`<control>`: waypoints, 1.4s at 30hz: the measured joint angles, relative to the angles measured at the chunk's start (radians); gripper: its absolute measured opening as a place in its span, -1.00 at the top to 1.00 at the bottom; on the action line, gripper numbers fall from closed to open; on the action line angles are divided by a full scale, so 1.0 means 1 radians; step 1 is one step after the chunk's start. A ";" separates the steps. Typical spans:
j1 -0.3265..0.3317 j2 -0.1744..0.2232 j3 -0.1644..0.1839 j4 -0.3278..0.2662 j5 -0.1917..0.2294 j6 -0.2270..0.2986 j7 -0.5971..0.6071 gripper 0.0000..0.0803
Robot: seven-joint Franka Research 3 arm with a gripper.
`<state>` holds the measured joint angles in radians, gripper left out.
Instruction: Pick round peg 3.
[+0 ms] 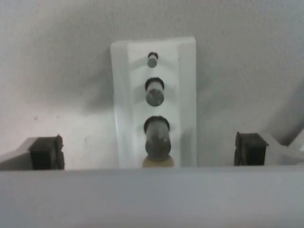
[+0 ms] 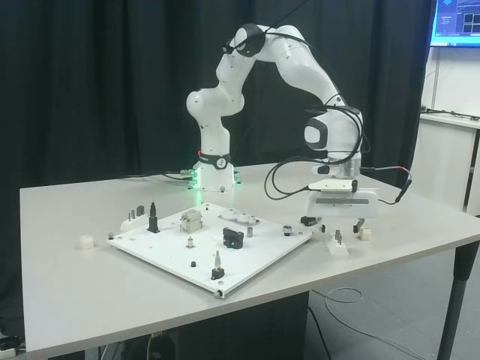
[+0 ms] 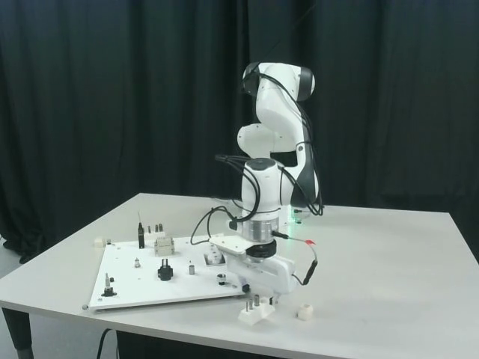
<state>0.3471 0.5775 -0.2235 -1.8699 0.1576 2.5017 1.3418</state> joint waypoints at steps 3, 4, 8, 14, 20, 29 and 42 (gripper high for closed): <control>0.000 0.009 0.000 0.006 0.000 0.001 0.005 -0.99; 0.000 0.012 0.000 0.009 0.000 0.001 0.005 -0.99; 0.000 0.023 0.000 0.017 0.000 0.001 0.005 -0.76; 0.000 0.034 0.001 0.022 0.000 0.001 0.005 -0.29; 0.000 0.037 0.004 0.022 -0.001 -0.001 0.004 0.11; 0.000 0.031 0.004 0.028 -0.009 -0.024 0.003 0.72; 0.000 -0.036 -0.008 0.049 -0.022 -0.151 0.003 0.72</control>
<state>0.3468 0.5419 -0.2314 -1.8207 0.1353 2.3506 1.3451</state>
